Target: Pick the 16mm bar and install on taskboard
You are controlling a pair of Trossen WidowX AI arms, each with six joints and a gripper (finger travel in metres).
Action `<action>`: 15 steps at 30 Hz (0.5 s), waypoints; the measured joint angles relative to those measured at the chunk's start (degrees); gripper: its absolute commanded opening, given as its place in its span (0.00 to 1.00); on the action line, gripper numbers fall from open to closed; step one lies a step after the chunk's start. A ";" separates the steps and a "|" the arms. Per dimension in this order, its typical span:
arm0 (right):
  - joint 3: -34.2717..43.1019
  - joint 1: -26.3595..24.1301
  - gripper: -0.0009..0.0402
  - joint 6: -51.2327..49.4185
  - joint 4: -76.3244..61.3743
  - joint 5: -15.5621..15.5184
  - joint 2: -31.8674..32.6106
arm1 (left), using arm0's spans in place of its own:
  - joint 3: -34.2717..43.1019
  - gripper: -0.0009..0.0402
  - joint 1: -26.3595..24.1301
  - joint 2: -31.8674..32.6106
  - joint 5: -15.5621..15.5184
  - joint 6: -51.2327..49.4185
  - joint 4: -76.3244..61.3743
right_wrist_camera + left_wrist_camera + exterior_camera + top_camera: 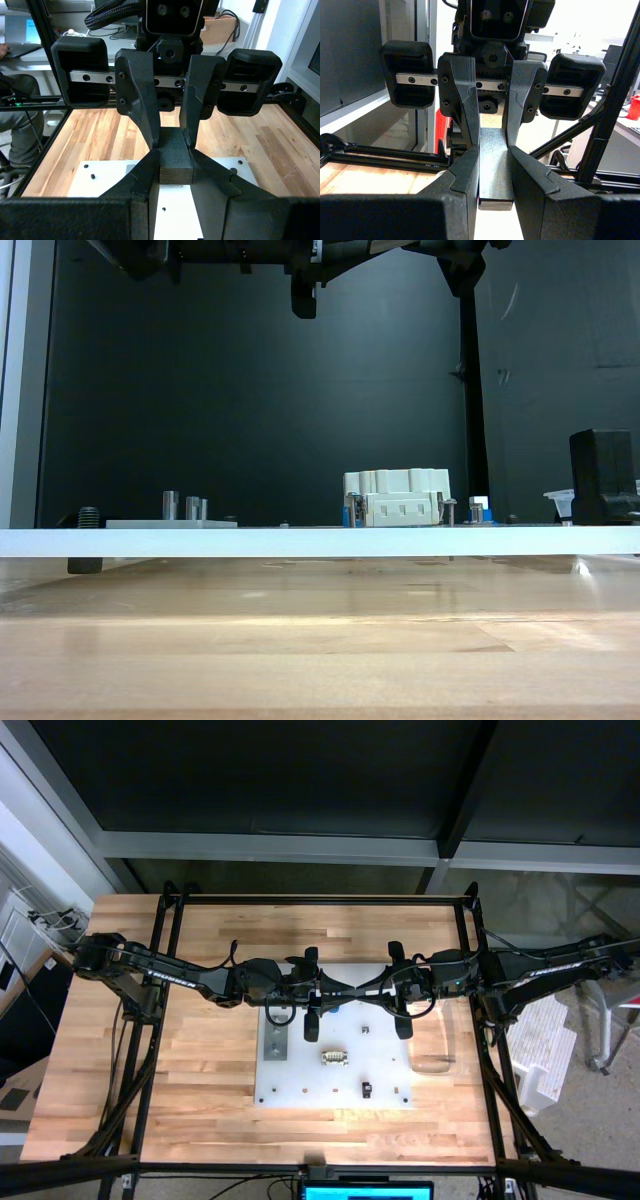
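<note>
High view: white lettering on left arm (165,976) and right arm (545,968), too small to read. Left gripper (494,152) fingers close together, clamped on one dark 16mm bar (495,185). Right gripper (175,154) clamped on same bar, tip to tip. Bar held high above white task board (300,1090). On board: one grey plate (275,1045), one beige connector (335,1057), one black block (367,1090).

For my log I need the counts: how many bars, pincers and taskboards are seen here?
16mm bar: 1, held in the air.
Pincers: 2; left pincer and right pincer meet above the taskboard, both shut on the bar.
Taskboard: 1.
Total: 4.
</note>
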 measured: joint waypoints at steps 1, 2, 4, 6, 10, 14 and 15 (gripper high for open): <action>0.00 0.00 0.06 -0.11 0.00 0.00 0.00 | 0.00 0.04 0.00 0.00 -0.02 0.00 0.00; 0.00 0.00 0.05 -0.15 0.00 0.00 0.00 | 0.00 0.04 0.00 0.00 -0.02 0.00 0.00; 0.00 0.00 0.03 -0.33 0.00 -0.02 0.00 | 0.00 0.07 0.00 0.00 0.09 0.00 -0.02; 0.00 0.02 0.02 -0.42 -0.02 -0.02 0.00 | 0.00 0.10 0.02 0.00 0.52 0.00 -0.02; 0.00 0.02 0.03 -0.81 -0.02 -0.09 0.00 | 0.00 0.20 0.02 0.00 1.01 0.00 -0.02; 0.00 0.02 0.03 -1.22 -0.11 -0.22 0.00 | 0.00 0.32 0.02 0.00 1.09 -0.15 0.00; 0.00 0.04 0.03 -1.22 -0.20 -0.24 0.02 | 0.00 0.34 0.04 0.00 1.11 -0.15 0.00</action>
